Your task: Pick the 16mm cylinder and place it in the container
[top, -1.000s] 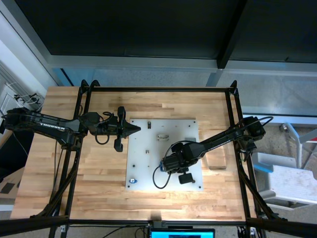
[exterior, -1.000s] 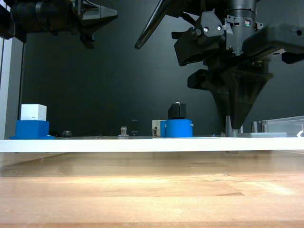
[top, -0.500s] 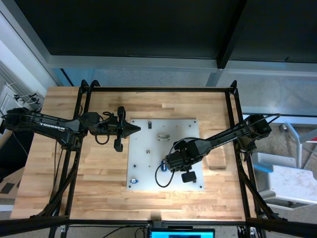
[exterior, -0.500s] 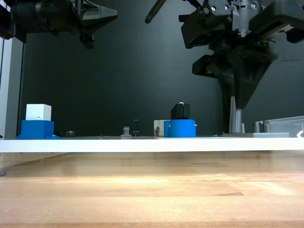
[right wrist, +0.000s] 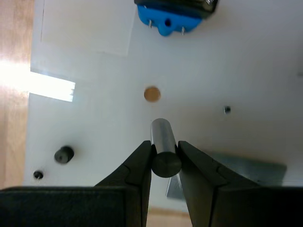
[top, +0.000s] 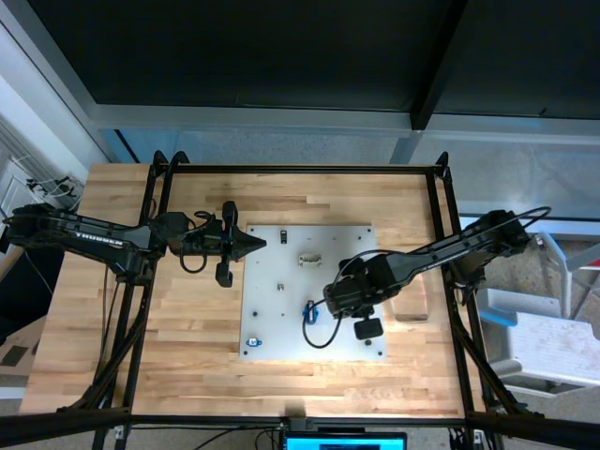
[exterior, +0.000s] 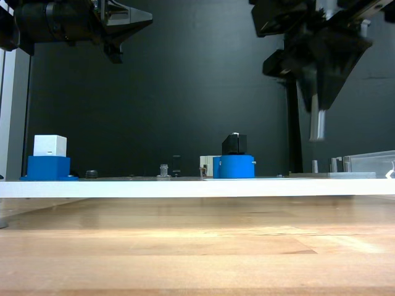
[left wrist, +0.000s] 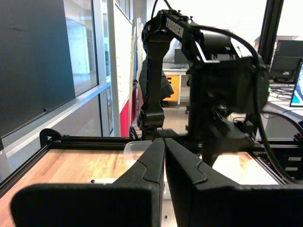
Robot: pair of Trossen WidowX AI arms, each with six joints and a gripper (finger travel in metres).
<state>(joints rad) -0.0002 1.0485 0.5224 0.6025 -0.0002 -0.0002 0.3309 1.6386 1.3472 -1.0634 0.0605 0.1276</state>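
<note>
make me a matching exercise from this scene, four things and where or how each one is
Things:
1. 16mm cylinder
2. left gripper
3. container
4. right gripper

Places or states:
A. on the wooden table, right of the white board
B. parked high by the board's left edge, fingers shut on nothing
C. lifted clear of the board, pinched between two fingers
D. above the board, fingers clamped on its load

Pairs: 1-C, 2-B, 3-A, 4-D
</note>
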